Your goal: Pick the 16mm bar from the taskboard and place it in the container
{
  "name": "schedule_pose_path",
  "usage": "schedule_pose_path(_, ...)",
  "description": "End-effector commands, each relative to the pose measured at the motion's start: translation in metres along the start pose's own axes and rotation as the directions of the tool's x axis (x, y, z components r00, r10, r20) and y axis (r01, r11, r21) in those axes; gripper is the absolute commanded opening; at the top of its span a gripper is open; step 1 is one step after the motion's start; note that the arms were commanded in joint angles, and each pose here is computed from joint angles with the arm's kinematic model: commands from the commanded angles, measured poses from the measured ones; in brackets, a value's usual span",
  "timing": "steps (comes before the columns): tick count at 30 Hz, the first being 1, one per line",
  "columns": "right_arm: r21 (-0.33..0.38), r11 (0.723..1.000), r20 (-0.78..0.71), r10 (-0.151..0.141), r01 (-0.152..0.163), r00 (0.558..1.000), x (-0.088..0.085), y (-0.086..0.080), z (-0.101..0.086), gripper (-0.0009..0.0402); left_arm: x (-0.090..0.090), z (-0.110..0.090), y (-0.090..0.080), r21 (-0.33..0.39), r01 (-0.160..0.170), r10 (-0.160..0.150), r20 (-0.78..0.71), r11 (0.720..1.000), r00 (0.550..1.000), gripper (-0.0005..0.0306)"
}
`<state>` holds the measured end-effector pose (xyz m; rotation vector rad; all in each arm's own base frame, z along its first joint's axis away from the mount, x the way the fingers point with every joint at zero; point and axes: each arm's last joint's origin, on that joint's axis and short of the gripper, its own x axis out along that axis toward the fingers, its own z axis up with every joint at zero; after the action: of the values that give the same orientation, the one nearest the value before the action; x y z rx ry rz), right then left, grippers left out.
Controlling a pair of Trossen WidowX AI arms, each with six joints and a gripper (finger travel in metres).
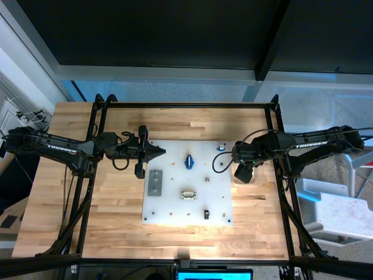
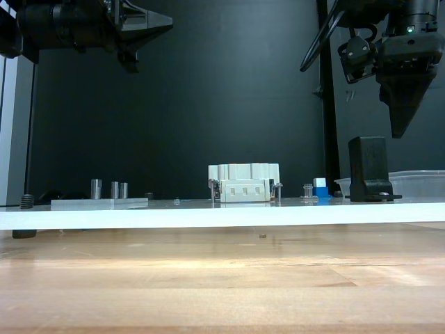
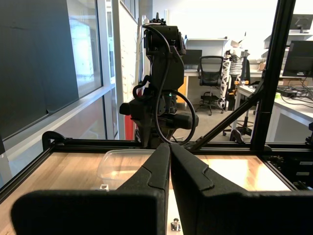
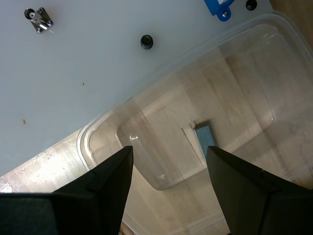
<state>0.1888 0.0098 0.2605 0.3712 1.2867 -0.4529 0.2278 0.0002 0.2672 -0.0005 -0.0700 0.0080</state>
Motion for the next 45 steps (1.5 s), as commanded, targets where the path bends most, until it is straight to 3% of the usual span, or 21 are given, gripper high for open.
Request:
schedule_pose_path(1, -0.003, 1.0, 0.001, 0.001, -0.001, 1.0, 0.0, 0.0002, 0.0002, 0.0212, 0.0001, 0.0, 0.0, 0.0, 0.0, 0.0, 0.0, 1.0, 1.0, 0.0)
schedule_pose_path(45, -0.001, 1.0, 0.012, 0.008, -0.008, 1.0, 0.0, 0.001, 0.0013, 0.0213, 0.0001, 0.0, 0.0001, 0.0, 0.0, 0.0, 0.0, 1.0, 1.0, 0.0)
